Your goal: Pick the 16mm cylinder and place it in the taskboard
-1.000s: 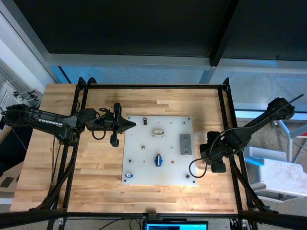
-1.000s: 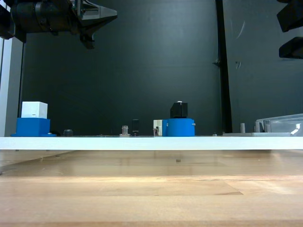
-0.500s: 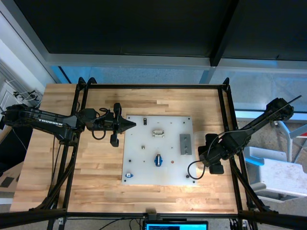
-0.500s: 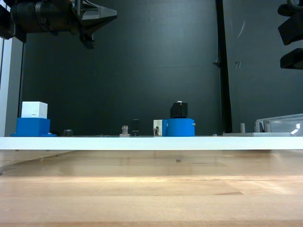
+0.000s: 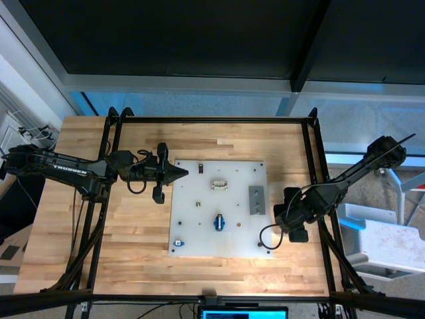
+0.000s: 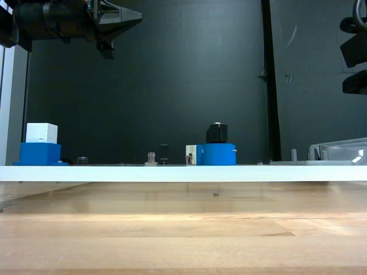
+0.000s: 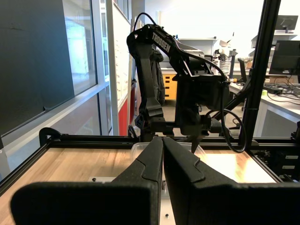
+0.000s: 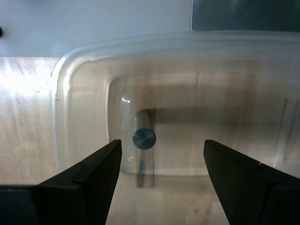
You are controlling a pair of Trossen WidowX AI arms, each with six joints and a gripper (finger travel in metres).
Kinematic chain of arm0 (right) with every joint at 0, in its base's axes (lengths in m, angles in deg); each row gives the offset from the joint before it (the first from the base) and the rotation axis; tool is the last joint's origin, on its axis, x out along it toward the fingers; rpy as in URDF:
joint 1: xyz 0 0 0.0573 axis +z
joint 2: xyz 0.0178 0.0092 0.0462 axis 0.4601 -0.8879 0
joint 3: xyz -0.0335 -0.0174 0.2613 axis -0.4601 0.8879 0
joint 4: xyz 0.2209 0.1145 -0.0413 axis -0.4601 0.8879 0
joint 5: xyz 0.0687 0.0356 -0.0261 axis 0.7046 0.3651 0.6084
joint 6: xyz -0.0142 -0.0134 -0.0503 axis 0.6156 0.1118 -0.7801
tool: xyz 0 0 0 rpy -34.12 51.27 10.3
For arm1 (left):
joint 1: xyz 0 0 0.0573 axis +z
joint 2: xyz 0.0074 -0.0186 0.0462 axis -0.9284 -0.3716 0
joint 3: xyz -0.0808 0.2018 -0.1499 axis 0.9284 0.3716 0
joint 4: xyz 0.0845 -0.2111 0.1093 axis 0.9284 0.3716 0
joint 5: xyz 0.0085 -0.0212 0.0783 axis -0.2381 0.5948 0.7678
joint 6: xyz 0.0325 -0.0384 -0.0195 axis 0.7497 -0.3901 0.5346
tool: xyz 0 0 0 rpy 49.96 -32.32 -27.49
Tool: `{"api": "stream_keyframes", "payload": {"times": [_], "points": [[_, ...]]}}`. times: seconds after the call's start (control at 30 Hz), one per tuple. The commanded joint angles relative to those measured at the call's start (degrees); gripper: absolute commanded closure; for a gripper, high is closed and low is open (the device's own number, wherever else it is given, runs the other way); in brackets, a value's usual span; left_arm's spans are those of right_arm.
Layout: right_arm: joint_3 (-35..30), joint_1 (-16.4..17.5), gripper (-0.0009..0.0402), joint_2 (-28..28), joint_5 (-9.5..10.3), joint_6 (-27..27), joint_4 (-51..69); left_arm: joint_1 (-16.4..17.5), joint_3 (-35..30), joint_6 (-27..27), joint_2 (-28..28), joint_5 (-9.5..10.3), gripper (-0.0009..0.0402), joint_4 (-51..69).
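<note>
The taskboard (image 5: 192, 222) lies flat on the table (image 5: 133, 266). My left arm reaches level above its left edge, the left gripper (image 5: 180, 172) pinched closed on nothing. My right gripper (image 8: 161, 143) points down into the clear tray (image 8: 61, 93), fingers spread wide on either side of the 16mm cylinder (image 8: 144, 138) without touching it.
</note>
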Motion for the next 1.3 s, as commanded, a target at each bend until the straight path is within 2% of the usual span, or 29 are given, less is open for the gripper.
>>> {"api": "stream_keyframes", "payload": {"times": [0.03, 0.6, 1.13, 1.3], "points": [[0.81, 0.07, 0.0149, -0.57, -0.02, -0.02, -1.62, 0.00, -0.02, 0.02, 0.00, -0.02, 0.0393, 0.00], [5.35, 0.42, 0.0158, -0.59, 0.00, 1.60, -7.32, 0.00, -0.02, 0.02, 0.00, -0.02, 0.0393, 0.00], [6.69, 0.55, 0.0158, -1.99, 0.02, 1.62, -10.08, 0.02, -0.02, 0.00, 0.00, -0.02, 0.0393, 0.00], [6.69, 0.57, 0.0177, -1.97, 0.04, 1.64, -10.12, 0.00, -0.02, 0.02, 0.00, -0.02, 0.0393, 0.00]]}}
